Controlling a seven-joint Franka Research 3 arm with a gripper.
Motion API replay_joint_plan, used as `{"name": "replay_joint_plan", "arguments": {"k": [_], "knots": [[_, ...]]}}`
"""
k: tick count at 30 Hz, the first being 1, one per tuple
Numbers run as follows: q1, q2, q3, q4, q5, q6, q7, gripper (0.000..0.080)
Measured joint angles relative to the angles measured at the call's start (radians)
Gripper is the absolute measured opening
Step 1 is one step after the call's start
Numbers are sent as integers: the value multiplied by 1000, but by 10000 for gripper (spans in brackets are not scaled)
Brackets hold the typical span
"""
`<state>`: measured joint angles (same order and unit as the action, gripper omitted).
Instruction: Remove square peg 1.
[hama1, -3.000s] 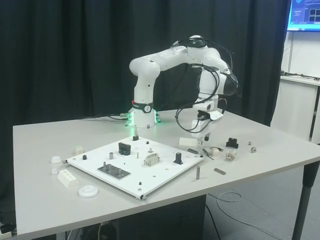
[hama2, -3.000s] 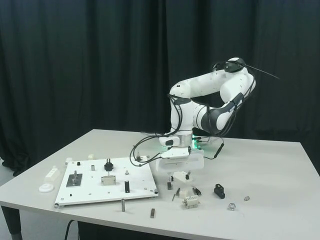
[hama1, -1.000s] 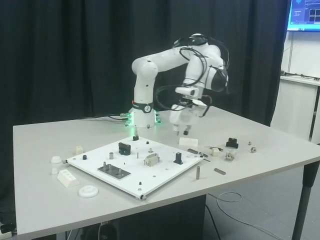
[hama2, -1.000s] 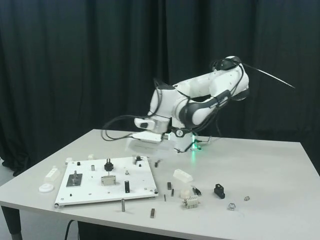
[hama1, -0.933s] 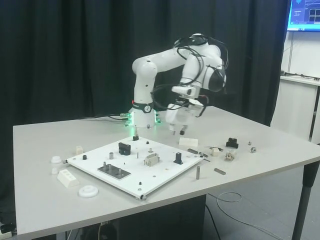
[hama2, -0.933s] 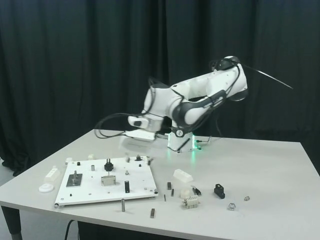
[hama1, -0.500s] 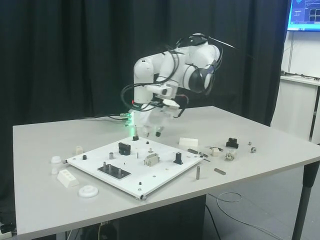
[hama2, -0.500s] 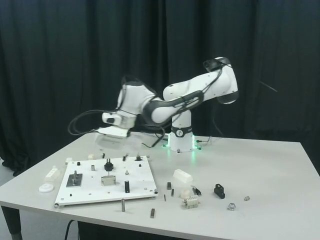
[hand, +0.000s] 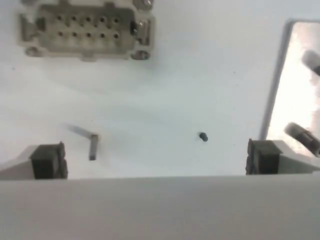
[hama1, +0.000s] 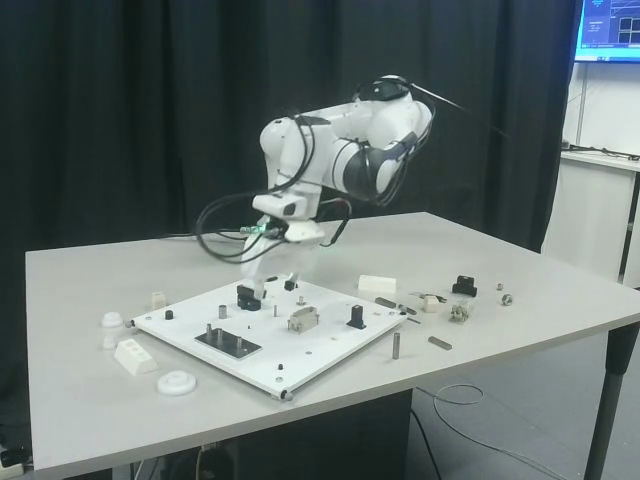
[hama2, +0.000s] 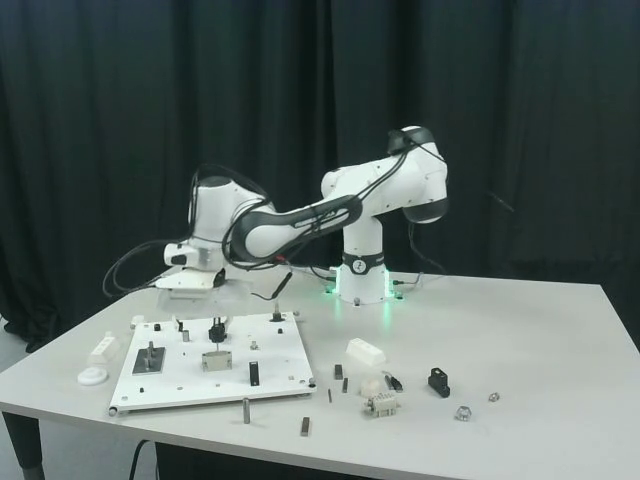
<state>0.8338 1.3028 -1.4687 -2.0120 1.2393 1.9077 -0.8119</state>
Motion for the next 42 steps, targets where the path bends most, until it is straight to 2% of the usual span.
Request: {"name": "replay_joint_plan", "arguments": {"k": [4, 9, 22, 42], "knots": [[-38, 0, 20, 21, 0, -21, -11, 800], [-65, 1, 28, 36, 0, -54, -18, 800], [-76, 4, 30, 37, 0, -132, -18, 800], [-30, 11, 34, -13, 2, -129, 5, 800]]}}
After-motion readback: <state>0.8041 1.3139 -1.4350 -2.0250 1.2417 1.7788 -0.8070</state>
